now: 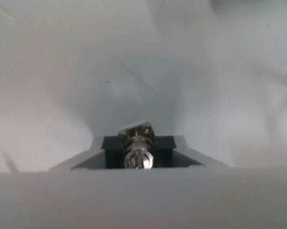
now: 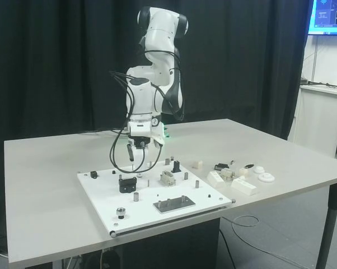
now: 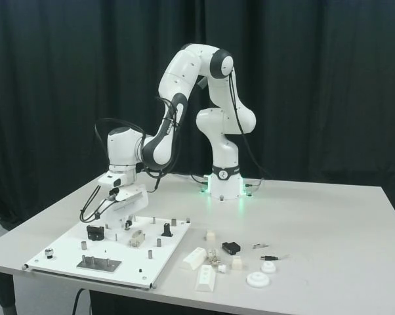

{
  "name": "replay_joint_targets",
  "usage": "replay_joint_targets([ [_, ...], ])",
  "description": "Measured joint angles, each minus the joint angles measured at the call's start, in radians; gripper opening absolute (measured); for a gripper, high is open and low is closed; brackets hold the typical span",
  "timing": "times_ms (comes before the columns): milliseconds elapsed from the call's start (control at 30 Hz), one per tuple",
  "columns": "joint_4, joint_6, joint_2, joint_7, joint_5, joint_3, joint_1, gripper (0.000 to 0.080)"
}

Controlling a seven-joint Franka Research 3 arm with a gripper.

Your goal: Remove BNC.

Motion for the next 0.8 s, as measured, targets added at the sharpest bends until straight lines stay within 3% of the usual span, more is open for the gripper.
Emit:
replay_joint_targets([
  [800,0.001,0.001,0.0,-0.141,-0.031,0.0,0.003,0.012],
])
